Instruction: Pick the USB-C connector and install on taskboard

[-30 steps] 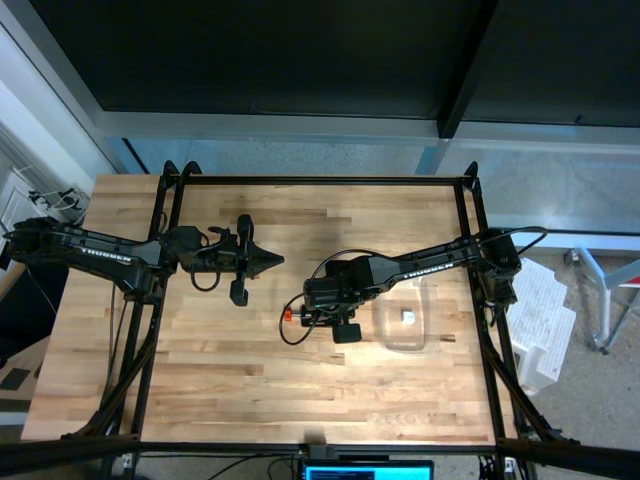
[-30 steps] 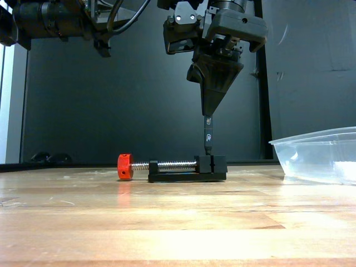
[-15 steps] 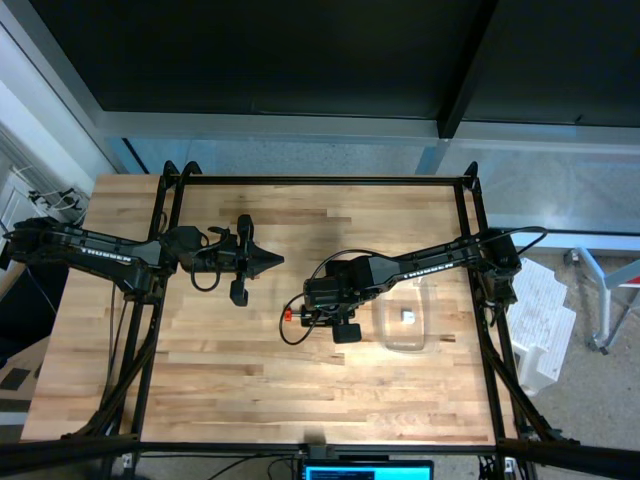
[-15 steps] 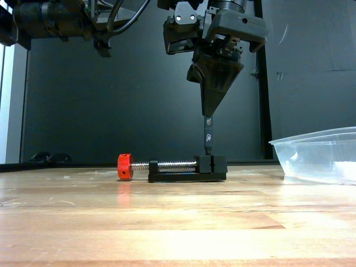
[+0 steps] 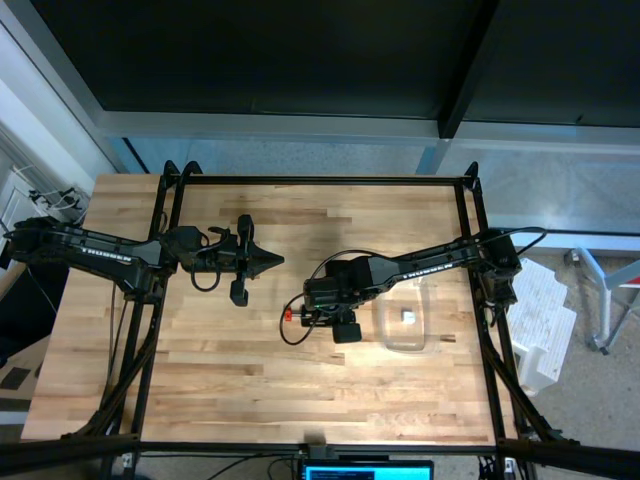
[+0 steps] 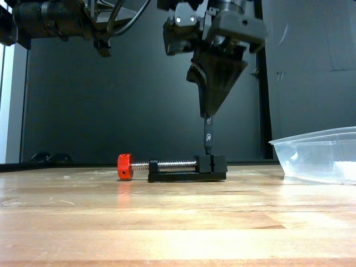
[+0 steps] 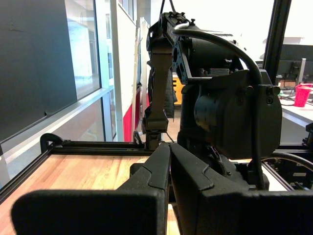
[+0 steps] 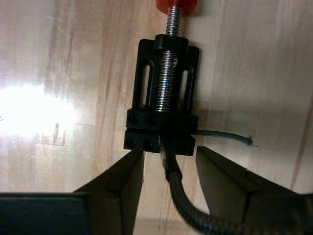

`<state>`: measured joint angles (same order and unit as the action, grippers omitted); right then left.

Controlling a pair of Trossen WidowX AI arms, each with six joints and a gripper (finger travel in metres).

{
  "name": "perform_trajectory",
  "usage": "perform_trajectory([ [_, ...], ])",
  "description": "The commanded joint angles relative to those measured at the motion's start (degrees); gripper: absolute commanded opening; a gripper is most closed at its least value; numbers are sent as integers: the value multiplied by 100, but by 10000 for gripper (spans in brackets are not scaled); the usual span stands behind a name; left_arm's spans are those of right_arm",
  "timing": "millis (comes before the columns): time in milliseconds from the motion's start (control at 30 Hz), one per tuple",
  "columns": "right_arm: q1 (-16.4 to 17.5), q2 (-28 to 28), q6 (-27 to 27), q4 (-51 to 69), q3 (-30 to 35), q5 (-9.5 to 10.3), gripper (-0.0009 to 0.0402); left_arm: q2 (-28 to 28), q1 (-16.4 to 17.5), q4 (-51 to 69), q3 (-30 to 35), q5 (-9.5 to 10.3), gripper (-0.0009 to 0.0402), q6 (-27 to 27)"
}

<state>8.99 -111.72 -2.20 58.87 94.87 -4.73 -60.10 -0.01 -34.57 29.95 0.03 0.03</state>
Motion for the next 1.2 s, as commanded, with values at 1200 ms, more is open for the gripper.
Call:
perform_trajectory([
  [1200,-334,2844,205,-1985,-1709,33,178,-2,0,2,0,0,0,0],
])
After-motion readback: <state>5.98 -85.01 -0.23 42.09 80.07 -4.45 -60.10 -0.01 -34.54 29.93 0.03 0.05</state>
